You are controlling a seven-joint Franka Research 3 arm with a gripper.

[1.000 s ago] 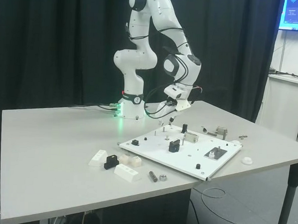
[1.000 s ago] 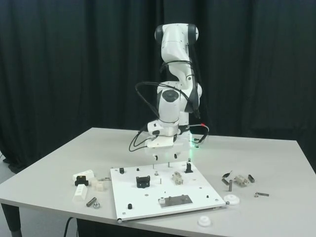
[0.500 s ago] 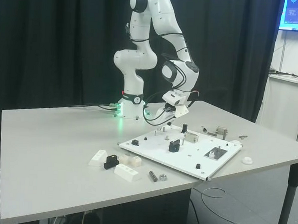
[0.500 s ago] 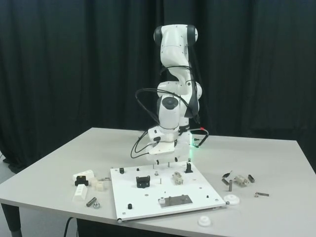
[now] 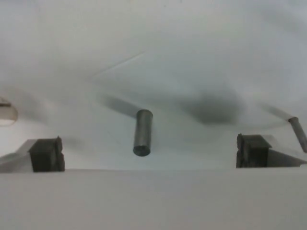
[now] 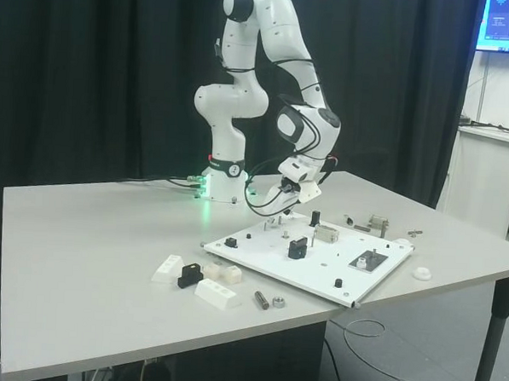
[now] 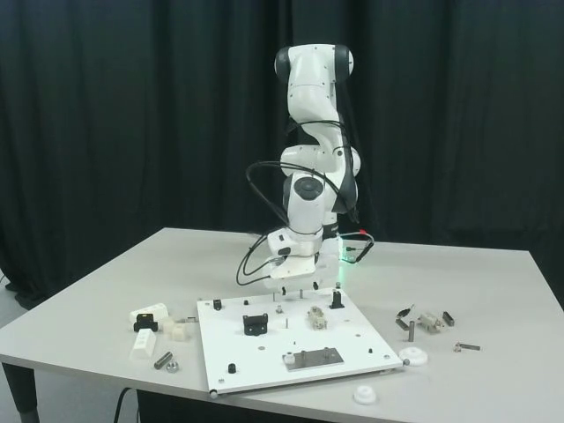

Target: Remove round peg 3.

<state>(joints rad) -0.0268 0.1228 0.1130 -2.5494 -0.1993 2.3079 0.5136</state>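
A short grey round peg stands upright in the white board. In the wrist view it rises midway between my two black fingertips, with a wide gap on each side. My gripper is open and touches nothing. In the room views the gripper hangs low over the far edge of the white board, just above the thin peg. A second thin peg shows at the edge of the wrist view.
On the board stand black fixtures and a grey metal plate. White blocks, a black piece and small metal parts lie beside the board. Connectors and a white disc lie on its other side.
The arm has lowered and drawn the gripper down towards the board's far edge, bringing the fingers around the peg. Nothing on the table has moved.
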